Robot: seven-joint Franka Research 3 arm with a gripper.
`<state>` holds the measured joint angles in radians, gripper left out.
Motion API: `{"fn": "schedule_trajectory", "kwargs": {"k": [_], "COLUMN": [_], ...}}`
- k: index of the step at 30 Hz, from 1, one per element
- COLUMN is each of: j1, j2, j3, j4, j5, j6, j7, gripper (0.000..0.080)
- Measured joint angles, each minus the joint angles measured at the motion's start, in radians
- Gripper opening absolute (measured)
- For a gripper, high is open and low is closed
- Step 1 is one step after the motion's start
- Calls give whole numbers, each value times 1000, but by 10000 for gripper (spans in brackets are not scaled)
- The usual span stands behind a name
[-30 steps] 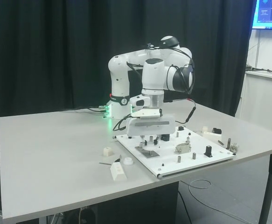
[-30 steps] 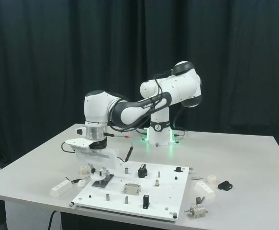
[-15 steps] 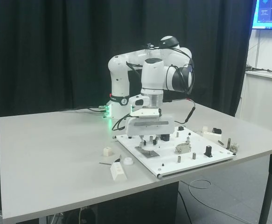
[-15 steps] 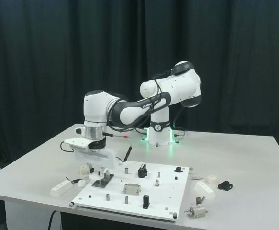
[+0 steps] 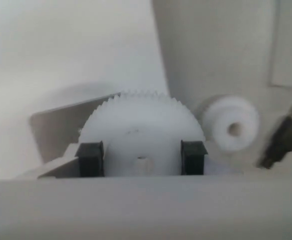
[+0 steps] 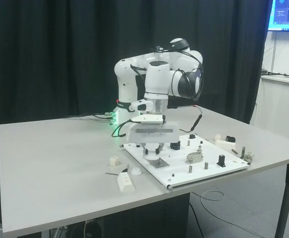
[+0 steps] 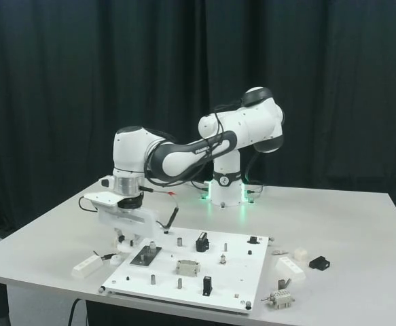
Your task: Place large gear.
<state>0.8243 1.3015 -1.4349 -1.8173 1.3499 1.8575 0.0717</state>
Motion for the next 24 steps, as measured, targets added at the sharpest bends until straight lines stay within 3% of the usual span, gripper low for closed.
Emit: {"fn": "schedule_trajectory", "kwargs": {"k": [9,24], "j1": [-64,-240], "j2": [3,8], "j3": [13,94], "j4": [29,206], "j5": [1,8], "j6": [48,79], "j7": [-43,-57], "gripper": [329,329]}}
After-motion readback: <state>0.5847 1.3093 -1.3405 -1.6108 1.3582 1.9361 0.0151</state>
